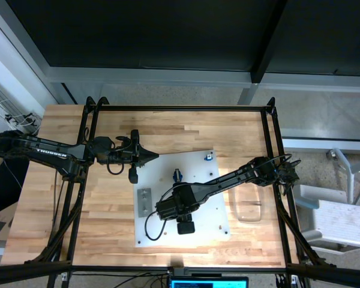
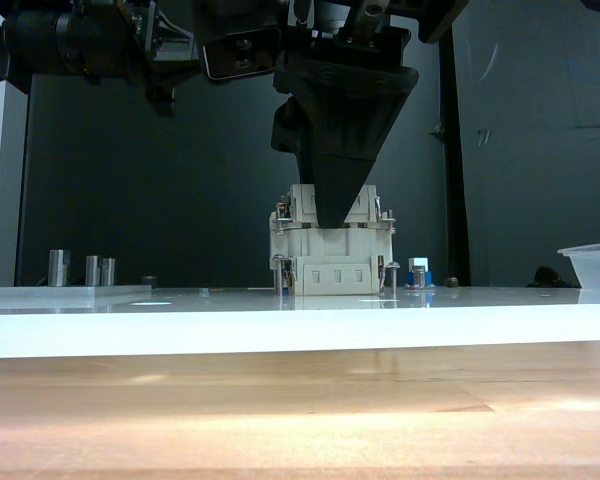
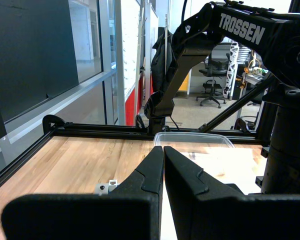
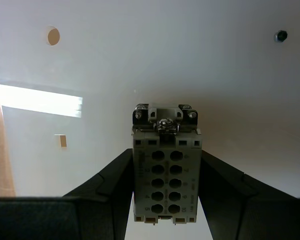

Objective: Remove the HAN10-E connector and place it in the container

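Note:
The HAN10-E connector (image 4: pixel 165 175) is a beige block with two rows of dark pin holes and a metal clamp at one end. My right gripper (image 4: pixel 166 152) is shut on it, one black finger against each long side. In the low view the connector (image 2: pixel 298 208) sits directly on top of a beige base housing (image 2: pixel 330 272) on the white board, and the right gripper (image 2: pixel 332 215) points straight down onto it. From above, the right gripper (image 1: pixel 175 207) hides the connector. The clear container (image 1: pixel 235 204) lies on the table right of the board. My left gripper (image 1: pixel 151 156) hovers shut near the board's far left corner.
The white board (image 1: pixel 210 180) carries a grey two-hole plate (image 1: pixel 144 201), a blue knob (image 1: pixel 177 175) and a small blue-and-white part (image 1: pixel 208 156). A black frame rail (image 1: pixel 180 108) rings the wooden table. The container's rim (image 2: pixel 595 262) shows at the low view's right.

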Robot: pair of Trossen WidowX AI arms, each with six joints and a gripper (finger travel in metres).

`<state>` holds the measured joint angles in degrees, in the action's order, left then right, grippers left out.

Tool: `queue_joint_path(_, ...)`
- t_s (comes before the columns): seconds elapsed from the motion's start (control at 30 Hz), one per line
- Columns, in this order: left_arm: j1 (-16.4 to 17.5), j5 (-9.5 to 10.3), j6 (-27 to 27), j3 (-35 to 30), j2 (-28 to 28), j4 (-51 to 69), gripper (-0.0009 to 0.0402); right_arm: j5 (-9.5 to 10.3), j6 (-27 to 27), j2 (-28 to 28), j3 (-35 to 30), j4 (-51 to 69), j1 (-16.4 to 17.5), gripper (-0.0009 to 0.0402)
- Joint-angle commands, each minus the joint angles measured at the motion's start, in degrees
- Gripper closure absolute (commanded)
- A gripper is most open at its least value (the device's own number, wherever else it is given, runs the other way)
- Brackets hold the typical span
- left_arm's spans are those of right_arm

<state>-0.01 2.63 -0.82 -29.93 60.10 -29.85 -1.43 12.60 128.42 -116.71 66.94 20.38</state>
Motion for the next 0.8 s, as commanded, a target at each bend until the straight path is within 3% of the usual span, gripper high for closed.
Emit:
queue_joint_path(0.03, 0.0, 0.0, 0.0, 0.0, 0.0, 0.0, 0.0393, 0.57, -0.1, 0.0, 0.0, 0.0, 0.1, 0.0349)
queue_joint_path(0.27, 0.0, 0.0, 0.0, 0.0, 0.0, 0.0, 0.0393, 0.55, -0.3, -0.6, 0.0, 0.1, 0.1, 0.0375)
queue_joint_path(0.8, 0.0, 0.0, 0.0, 0.0, 0.0, 0.0, 0.0393, 0.42, -0.9, -3.9, 0.0, 1.7, 0.1, 0.0364)
